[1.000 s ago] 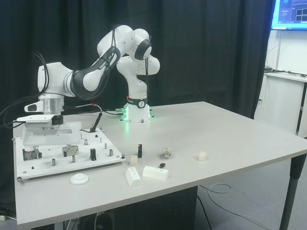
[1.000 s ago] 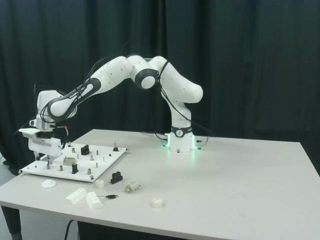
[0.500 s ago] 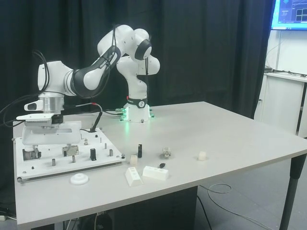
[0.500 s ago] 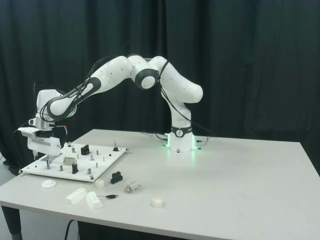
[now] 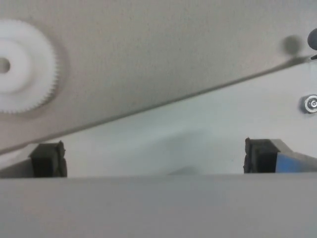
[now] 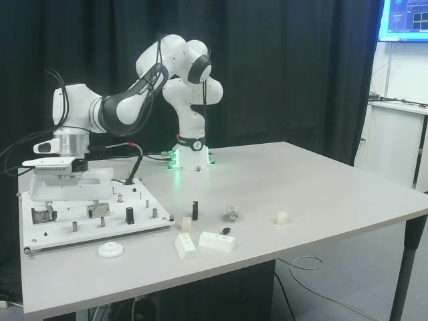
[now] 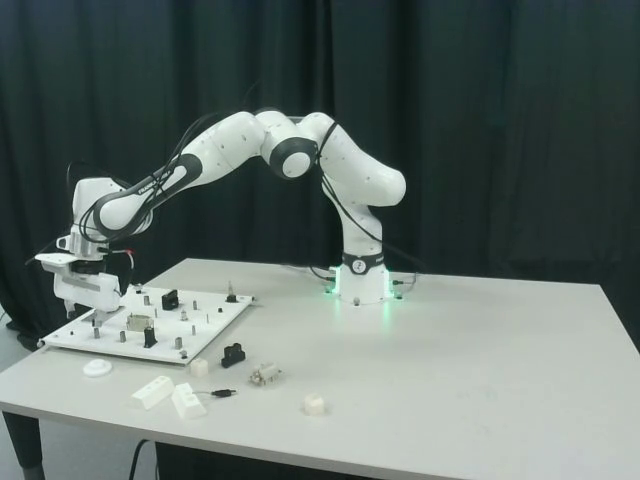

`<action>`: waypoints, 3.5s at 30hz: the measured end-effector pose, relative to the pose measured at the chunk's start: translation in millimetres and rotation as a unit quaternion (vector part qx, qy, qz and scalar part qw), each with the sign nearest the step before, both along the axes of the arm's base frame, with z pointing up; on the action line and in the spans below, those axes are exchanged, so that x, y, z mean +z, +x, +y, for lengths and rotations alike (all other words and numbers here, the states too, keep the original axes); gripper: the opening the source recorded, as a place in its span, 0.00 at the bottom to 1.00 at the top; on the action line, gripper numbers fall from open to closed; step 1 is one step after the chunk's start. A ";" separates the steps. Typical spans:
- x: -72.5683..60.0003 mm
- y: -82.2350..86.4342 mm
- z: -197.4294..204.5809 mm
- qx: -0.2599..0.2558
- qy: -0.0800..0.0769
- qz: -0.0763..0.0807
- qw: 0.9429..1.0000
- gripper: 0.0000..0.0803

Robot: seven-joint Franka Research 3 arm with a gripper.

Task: Remove round peg 3.

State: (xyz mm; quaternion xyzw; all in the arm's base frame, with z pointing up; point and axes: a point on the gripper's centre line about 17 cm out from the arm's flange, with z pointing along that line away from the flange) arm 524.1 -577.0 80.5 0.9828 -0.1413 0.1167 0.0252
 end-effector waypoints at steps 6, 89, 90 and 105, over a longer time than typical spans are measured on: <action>1.9 1.1 -0.7 0.000 -0.001 -0.001 1.000 1.00; -46.1 -42.0 8.9 0.072 0.032 0.096 0.992 1.00; -47.0 -42.3 9.0 0.072 0.032 0.097 0.992 1.00; -50.2 -39.1 10.0 0.064 0.035 0.089 0.993 0.56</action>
